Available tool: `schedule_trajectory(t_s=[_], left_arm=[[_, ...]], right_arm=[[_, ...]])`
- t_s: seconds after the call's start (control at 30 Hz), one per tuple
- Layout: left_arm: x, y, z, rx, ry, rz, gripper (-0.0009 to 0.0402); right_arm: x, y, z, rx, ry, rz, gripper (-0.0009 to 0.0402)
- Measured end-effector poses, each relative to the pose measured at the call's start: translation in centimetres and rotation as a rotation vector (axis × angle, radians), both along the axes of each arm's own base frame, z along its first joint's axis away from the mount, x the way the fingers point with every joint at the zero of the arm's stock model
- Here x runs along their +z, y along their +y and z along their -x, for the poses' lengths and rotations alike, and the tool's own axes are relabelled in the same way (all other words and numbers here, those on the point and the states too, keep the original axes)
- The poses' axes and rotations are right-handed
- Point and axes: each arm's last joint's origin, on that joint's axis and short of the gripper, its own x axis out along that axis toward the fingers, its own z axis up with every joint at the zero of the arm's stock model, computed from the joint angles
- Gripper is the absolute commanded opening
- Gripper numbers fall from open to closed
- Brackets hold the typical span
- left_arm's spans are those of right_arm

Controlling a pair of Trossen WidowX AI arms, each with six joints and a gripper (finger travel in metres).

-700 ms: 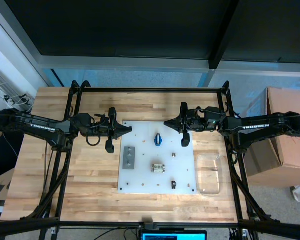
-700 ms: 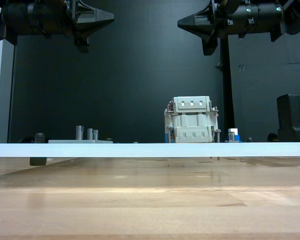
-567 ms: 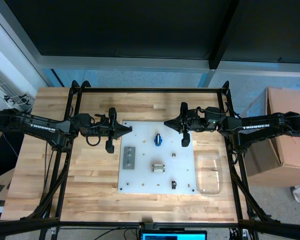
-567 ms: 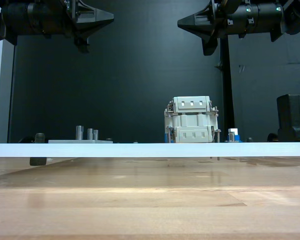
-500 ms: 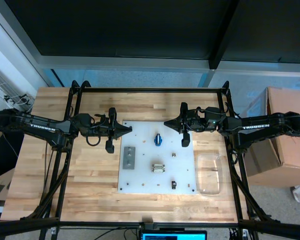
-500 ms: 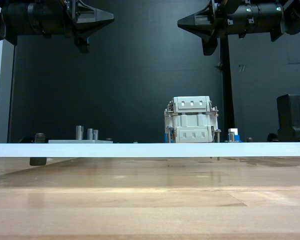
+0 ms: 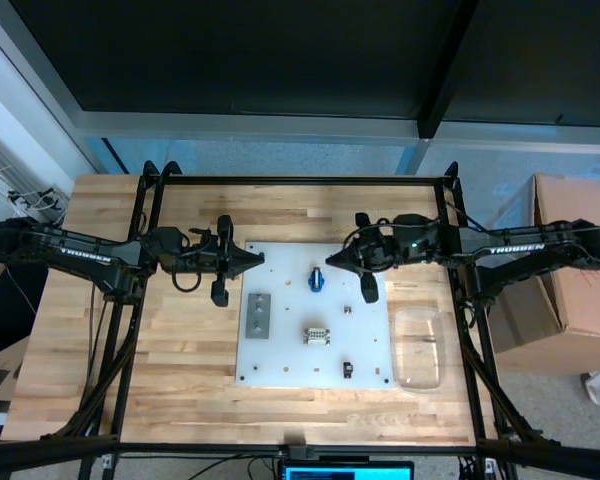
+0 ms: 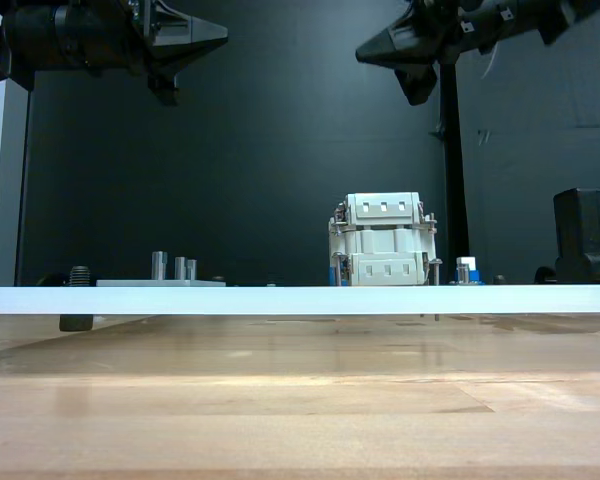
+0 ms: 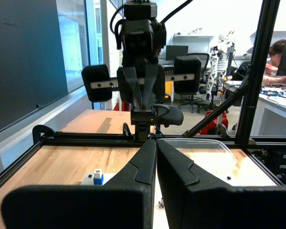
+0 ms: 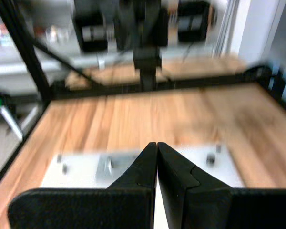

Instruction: Remove the HAN10E connector from the taskboard and place in the container

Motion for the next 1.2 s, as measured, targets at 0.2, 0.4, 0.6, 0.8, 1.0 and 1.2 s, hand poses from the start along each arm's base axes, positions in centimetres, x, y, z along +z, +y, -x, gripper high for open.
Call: schedule_trajectory(t_s=[0.2, 0.4, 0.6, 0.8, 1.0, 1.2], left_arm=[[0.0, 0.0, 0.0, 0.0, 0.001, 0.0, 0.0], [0.0, 0.0, 0.0, 0.0, 0.0, 0.0, 0.0], [0.0, 0.0, 0.0, 0.0, 0.0, 0.0, 0.0], [0.0, 0.0, 0.0, 0.0, 0.001, 0.0, 0.0], [0.0, 0.0, 0.0, 0.0, 0.0, 0.0, 0.0], [0.0, 0.0, 0.0, 0.0, 0.0, 0.0, 0.0]], right_arm=[[0.8, 2.0, -1.1, 0.066, 0.262, 0.006, 0.0], [1.2, 3.9, -2.3, 0.077, 0.522, 0.033, 0.0], [1.8, 5.9, -3.9, 0.119, 0.652, 0.046, 0.0001], [2.2, 7.4, -5.4, 0.154, 0.76, 0.082, 0.0052], [1.9, 7.9, -6.6, 0.166, 0.85, 0.108, 0.0145], [1.1, 8.3, -7.4, 0.167, 0.884, 0.111, 0.0232]])
